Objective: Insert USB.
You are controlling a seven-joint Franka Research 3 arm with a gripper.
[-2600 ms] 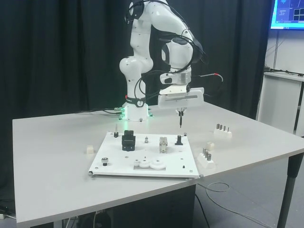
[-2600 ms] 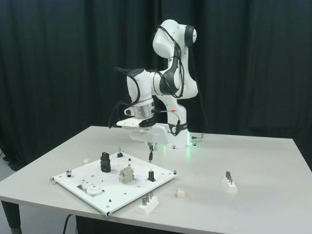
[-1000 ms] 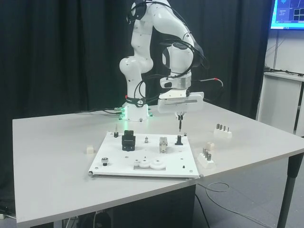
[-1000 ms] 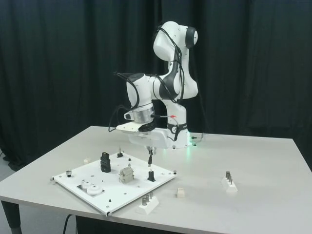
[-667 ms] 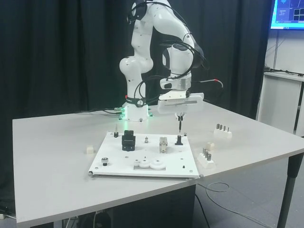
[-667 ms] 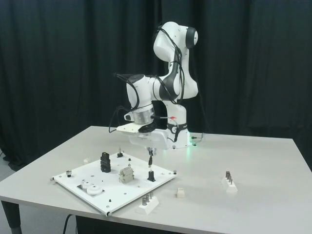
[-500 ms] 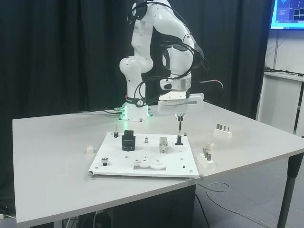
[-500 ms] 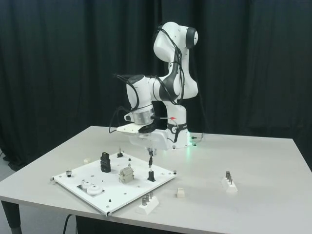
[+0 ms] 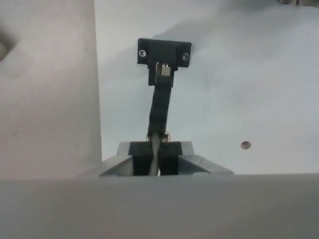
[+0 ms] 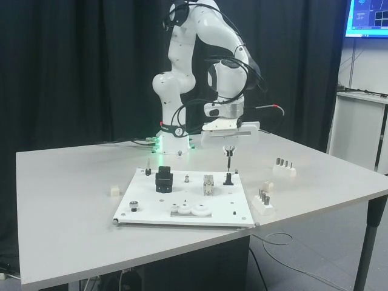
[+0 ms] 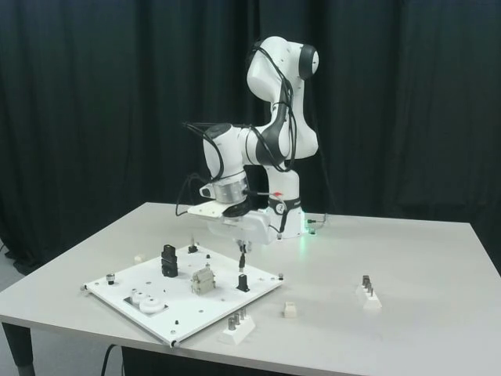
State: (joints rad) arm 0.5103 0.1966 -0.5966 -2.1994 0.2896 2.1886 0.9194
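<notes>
Gripper [image 9: 158, 158] pinches the black USB plug [image 9: 159, 102] between its fingers, the plug hanging tip-down just above the black socket block [image 9: 164, 52] on the white board [image 10: 182, 200]; beyond stands the white arm [image 11: 266, 141] on the grey table [image 10: 66, 182]

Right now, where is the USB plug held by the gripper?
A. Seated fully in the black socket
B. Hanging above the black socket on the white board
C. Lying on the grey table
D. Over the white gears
B: the gripper holds the USB plug above the black socket on the white board, with a gap showing between them.
</notes>
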